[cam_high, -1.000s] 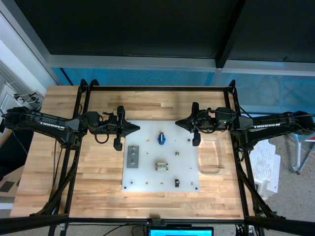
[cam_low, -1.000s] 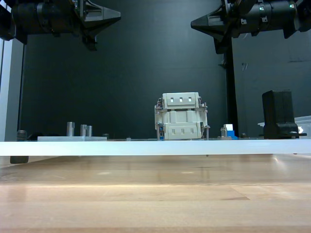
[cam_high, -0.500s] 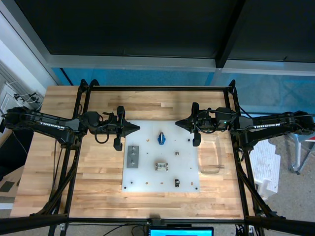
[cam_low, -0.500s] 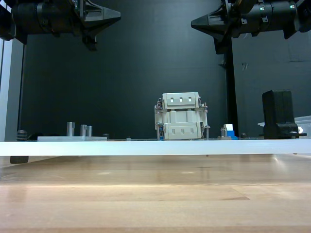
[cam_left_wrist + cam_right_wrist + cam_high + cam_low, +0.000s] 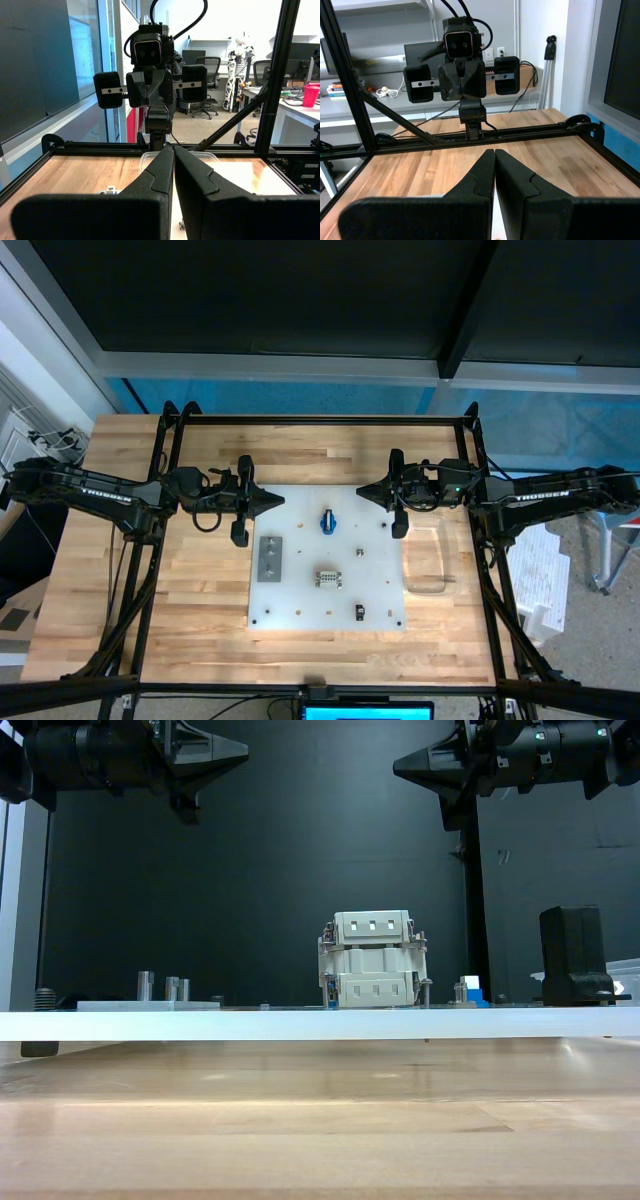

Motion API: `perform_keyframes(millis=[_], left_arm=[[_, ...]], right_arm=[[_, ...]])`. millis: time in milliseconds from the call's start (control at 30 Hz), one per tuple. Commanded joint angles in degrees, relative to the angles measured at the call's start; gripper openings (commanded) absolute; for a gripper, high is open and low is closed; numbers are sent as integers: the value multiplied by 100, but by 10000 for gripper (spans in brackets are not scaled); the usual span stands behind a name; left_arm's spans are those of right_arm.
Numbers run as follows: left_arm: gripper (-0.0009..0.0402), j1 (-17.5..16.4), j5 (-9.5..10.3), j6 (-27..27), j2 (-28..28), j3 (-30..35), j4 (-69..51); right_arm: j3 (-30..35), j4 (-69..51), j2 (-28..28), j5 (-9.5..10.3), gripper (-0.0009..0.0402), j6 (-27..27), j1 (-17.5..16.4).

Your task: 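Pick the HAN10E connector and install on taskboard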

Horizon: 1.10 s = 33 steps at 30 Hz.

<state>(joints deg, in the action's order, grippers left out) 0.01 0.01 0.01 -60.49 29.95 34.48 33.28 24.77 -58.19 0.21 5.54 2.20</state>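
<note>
Left jaws: closed, with only a thin seam between the two black fingers [image 5: 156, 176] and nothing held between them.
Right jaws: closed the same way, its fingers [image 5: 479, 179] meeting along a thin line and gripping nothing.
Left gripper [image 5: 279, 501]: held high above the taskboard's far left corner, tip pointing inward and touching nothing.
Right gripper [image 5: 361, 490]: held equally high above the far right part of the board, tip pointing toward the left gripper, the two well apart.
HAN10E connector [image 5: 328, 580]: on the taskboard near its middle, well apart from both grippers (from table height it reads as two beige tiers, one atop the other).
Taskboard [image 5: 380, 570]: a white plate lying flat on the wooden table [image 5: 200, 590].
Other parts on board: grey block [image 5: 270, 558] left of the connector, blue part [image 5: 328, 522] beyond it, black fitting [image 5: 359, 613] nearer the front edge.
Clear tray [image 5: 430, 560]: on the table just beside the board's right edge.
Hidden or unclear: the low view cuts off both arms and shows only a sliver of the blue part beside the connector; each wrist view's own fingers block the board, so the connector cannot be seen there.
</note>
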Motion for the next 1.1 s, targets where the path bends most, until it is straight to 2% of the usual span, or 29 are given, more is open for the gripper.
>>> perform_keyframes(millis=[33, 267, 367, 1100], left_arm=[[1, 0, 0, 0, 0, 0, 0], [1, 0, 0, 0, 0, 0, 0], [1, -2, 0, 0, 0, 0, 0], [1, 0, 0, 0, 0, 0, 0]], right_arm=[[20, -2, -2, 0, 0, 7, -11], [63, -2, -2, 7, 0, 2, -11], [107, -2, -2, 90, 0, 4, -11], [94, -116, -2, 87, 0, -7, -7]])
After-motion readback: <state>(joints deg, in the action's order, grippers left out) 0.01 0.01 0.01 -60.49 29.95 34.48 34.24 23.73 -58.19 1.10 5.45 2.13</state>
